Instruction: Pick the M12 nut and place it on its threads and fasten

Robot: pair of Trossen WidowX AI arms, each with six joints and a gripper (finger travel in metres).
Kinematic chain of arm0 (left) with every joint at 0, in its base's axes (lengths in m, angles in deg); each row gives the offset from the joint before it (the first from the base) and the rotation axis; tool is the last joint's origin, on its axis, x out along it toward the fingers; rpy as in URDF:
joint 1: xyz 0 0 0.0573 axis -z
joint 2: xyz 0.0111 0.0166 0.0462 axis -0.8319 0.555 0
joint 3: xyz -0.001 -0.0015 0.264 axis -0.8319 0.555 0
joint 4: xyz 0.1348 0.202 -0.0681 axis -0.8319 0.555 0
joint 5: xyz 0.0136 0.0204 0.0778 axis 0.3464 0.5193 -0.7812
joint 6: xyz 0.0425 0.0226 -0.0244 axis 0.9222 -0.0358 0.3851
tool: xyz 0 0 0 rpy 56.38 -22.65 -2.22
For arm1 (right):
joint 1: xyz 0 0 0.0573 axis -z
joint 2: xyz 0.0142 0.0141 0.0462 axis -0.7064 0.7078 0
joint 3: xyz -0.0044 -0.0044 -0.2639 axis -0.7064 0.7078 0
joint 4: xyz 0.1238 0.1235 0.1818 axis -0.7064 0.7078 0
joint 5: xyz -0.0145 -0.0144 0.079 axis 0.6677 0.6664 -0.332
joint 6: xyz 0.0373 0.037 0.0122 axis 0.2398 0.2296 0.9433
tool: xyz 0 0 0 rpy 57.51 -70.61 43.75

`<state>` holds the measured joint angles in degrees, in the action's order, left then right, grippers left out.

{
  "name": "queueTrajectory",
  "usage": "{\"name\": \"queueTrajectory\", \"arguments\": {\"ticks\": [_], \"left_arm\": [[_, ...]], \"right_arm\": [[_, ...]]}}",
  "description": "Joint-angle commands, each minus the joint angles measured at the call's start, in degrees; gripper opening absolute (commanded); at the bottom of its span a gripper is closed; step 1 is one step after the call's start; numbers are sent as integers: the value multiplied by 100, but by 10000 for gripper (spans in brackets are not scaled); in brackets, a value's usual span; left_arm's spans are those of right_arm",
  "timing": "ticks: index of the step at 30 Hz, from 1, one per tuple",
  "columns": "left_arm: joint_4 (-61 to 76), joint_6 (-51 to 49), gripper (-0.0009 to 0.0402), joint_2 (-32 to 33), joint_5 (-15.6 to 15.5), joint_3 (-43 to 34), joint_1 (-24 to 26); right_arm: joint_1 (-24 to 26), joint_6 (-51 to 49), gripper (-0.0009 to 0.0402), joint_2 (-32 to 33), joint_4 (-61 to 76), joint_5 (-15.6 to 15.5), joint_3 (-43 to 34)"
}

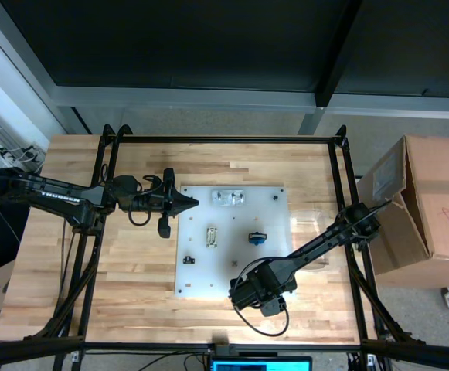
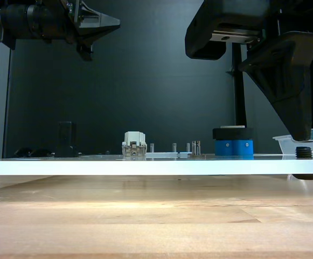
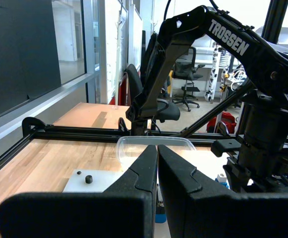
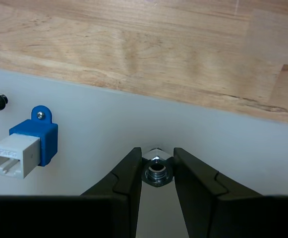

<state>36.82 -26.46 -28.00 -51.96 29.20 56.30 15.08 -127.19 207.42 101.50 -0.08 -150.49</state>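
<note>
The small silver nut (image 4: 157, 171) is clasped between the fingers of the right gripper (image 4: 157, 156), which is held just above the white board (image 1: 209, 270) at its near right edge; the black ribbed stud (image 2: 304, 152) on the board is seen bare just beneath the gripper's tip, so the nut is not on it; the left gripper (image 1: 194, 202) is held high over the board's far left edge, its fingers pressed together.
</note>
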Motion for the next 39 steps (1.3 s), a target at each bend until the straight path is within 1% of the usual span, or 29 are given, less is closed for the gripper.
{"name": "queueTrajectory", "arguments": {"ticks": [1, 8, 18, 31, 39], "left_arm": [[-2, 0, 0, 0, 2, -2, 0], [-2, 0, 0, 0, 2, -2, 0], [0, 0, 0, 0, 2, -2, 0], [0, 0, 0, 0, 2, -2, 0], [0, 0, 0, 0, 2, -2, 0]], "right_arm": [[20, 7, 9, 101, -9, 11, -17], [33, 31, 9, 168, -98, -15, -20], [52, 503, 9, 140, -98, -15, -20], [74, 2181, 9, 116, -125, -55, -4], [74, 3768, 9, 109, -116, -46, 0]]}}
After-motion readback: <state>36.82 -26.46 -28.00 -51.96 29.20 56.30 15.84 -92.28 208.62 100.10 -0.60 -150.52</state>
